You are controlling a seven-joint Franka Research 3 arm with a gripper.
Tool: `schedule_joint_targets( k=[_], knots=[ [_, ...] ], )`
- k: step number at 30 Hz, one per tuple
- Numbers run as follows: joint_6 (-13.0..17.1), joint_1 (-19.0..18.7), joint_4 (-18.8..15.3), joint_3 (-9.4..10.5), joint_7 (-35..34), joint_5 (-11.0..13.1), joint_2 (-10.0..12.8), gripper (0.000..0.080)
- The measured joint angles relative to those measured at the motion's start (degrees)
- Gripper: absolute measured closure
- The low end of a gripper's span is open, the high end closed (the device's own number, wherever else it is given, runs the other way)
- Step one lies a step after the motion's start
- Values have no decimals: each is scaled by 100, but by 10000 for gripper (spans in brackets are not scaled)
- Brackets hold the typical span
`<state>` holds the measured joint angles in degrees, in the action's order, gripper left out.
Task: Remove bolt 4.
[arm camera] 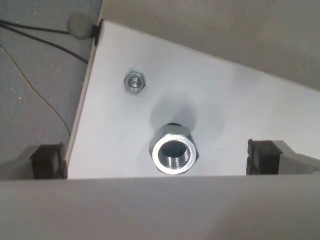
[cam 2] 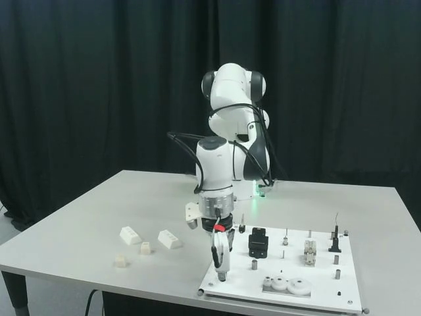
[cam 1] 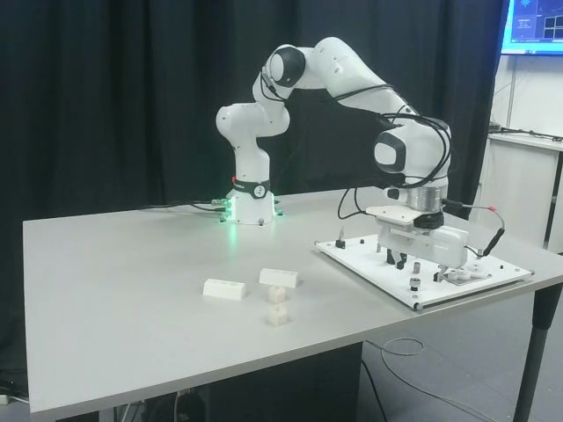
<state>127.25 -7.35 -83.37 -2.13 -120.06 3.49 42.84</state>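
Wrist view showed the gripper [arm camera: 155, 159] spread wide, grasping nothing, with the bolt [arm camera: 173, 150] standing between its fingers on the white board [arm camera: 235, 100]. It should drop straight, then squeeze evenly.

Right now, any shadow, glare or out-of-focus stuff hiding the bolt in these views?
Wrist view: the bolt is sharp, with bright glare on its metal rim and a soft shadow on the white board beside it; the grey band across the foreground is blurred. First room view: green glow at the arm's base. Second room view: even light; the gripper covers the bolt.
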Motion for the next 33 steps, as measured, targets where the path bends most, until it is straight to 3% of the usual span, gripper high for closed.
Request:
schedule_joint_targets(
  k=[21,33],
  knots=[
    [58,-251,0,-227,-88,72,220,3],
    [59,-266,0,-246,-88,118,259,3]
  ],
)
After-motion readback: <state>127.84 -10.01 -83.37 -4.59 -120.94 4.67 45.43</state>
